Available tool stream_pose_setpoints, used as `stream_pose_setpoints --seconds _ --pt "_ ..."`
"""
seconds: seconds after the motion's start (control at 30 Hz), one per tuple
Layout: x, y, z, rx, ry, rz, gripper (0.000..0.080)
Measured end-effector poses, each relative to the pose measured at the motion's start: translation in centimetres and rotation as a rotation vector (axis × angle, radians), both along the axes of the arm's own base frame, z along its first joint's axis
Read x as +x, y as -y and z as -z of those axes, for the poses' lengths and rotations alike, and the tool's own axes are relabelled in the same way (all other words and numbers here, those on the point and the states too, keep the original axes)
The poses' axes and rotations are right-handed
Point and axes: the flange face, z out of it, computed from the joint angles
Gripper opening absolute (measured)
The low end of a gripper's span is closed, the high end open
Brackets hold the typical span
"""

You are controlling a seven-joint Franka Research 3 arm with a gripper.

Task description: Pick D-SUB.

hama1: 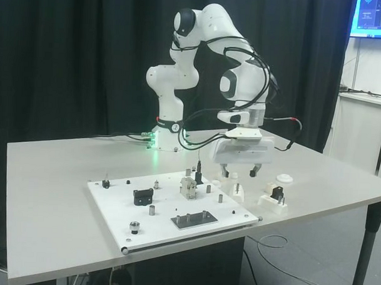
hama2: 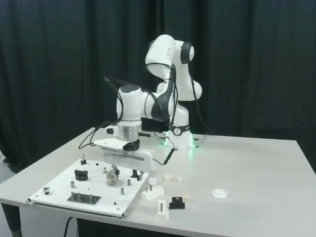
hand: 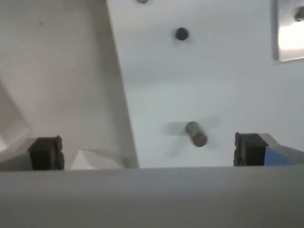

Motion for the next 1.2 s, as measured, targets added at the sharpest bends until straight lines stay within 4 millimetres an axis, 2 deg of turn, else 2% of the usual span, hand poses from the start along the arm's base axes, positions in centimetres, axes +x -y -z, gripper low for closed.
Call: stream_pose_setpoints --seconds 0.6,1.2 --pt "-0.1 -6.4 -0.2 0.010 -0.021 0.063 0.0800" --pt "-0.2 -10.7 -1.0 0.019 0.016 0.274 0.0800"
